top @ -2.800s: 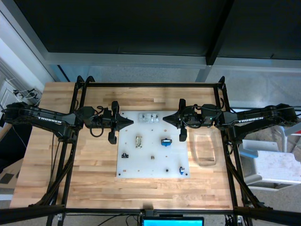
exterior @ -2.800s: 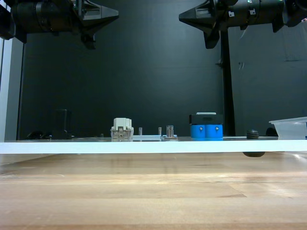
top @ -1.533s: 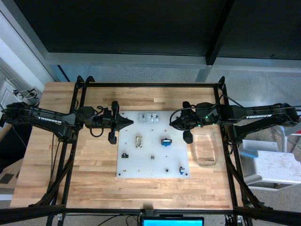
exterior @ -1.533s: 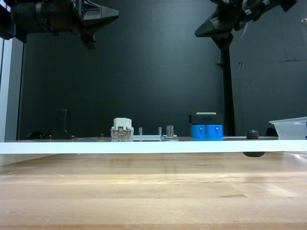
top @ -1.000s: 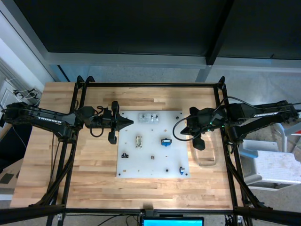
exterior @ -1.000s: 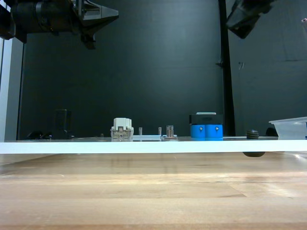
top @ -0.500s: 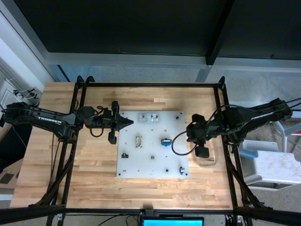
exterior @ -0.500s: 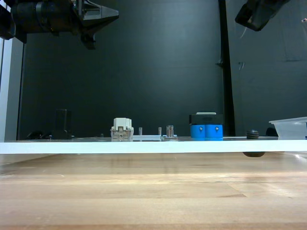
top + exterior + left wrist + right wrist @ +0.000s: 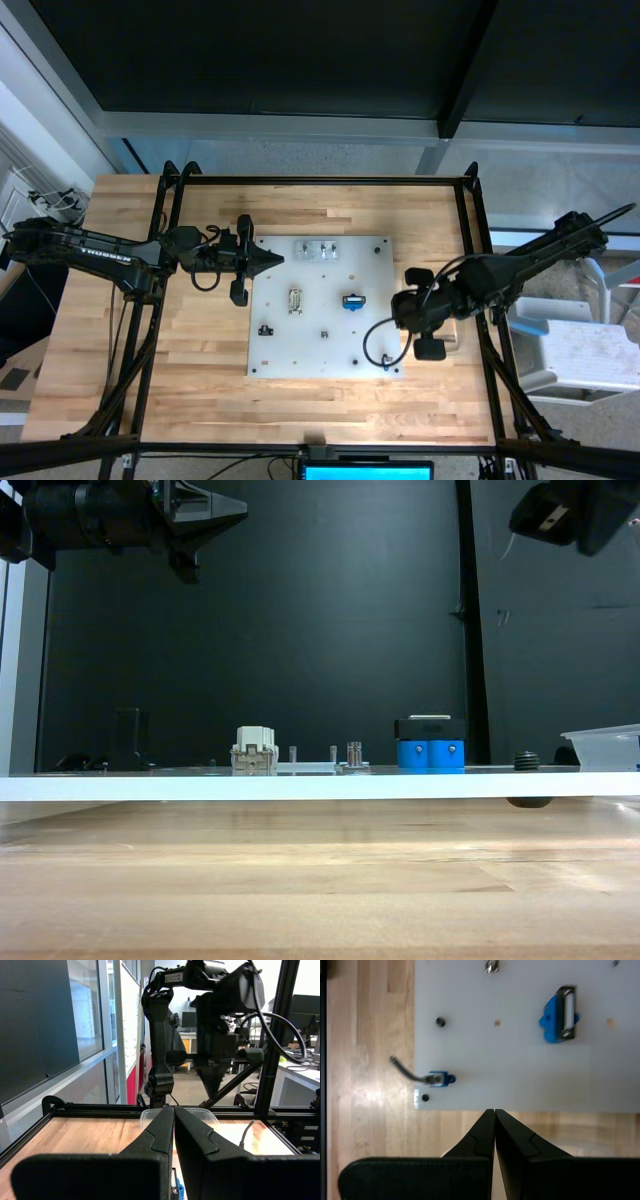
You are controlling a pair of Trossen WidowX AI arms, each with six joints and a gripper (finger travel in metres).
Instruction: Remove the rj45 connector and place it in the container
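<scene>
The rj45 connector is a small blue plug with a short grey cable stub, seated near the white board's near right corner; it also appears in the right wrist view. My right gripper hangs high above the board's right edge, pointing down, fingers shut and holding nothing. The connector lies off to one side of it, well below. The clear container sits right of the board, mostly hidden under the right arm in the high view. My left gripper hovers shut at the board's far left corner.
On the board stand a blue D-sub connector, a beige connector block, a clear fitting at the far edge and small black parts. The black frame rails border the table.
The right arm has swung from the board's far right corner toward the near side and tilted downward, now above the board's right edge and the container. The left arm has not moved.
</scene>
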